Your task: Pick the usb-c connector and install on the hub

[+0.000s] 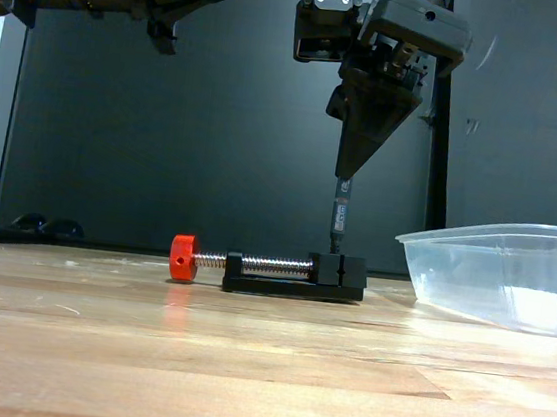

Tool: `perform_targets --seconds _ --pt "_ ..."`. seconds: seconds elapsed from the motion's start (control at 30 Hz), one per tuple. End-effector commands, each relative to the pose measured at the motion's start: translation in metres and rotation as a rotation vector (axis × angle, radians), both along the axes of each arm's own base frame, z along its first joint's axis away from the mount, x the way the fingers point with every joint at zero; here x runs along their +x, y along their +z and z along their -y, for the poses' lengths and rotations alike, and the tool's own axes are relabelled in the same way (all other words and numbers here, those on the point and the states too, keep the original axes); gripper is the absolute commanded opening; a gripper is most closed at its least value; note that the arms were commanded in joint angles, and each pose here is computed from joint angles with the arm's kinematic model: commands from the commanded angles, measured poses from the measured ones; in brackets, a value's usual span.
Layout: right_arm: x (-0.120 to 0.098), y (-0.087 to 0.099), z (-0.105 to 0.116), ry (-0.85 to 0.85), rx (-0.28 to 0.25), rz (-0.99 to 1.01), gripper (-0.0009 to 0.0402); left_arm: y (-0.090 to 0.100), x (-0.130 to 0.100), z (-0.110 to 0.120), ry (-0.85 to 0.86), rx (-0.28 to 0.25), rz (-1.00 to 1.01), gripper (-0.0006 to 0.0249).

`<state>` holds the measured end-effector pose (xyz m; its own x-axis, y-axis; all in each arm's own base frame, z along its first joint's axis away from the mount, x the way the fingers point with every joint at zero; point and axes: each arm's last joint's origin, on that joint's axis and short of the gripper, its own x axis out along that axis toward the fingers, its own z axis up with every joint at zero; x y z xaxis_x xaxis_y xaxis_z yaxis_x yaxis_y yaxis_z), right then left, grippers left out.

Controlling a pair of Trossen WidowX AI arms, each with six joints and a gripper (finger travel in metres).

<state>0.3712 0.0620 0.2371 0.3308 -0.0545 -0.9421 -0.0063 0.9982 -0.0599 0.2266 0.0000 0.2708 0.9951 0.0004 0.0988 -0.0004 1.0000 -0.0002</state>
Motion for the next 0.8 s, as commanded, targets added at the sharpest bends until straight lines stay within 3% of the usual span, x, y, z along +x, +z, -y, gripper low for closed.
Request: perform_targets --seconds 0.03,0.33,0.8 --pt "0.000 -0.005 0.000 0.002 0.001 0.012 0.0000 0.000 0.000 0.000 0.000 0.000 0.000 0.0000" --pt "-0.003 -0.022 0.000 -0.005 0.015 0.006 0.0000 0.000 0.000 0.000 0.000 0.000 0.000 0.0000" --pt "-0.002 -0.019 0.000 -0.006 0.015 0.031 0.0000 0.000 0.000 0.000 0.000 0.000 0.000 0.0000"
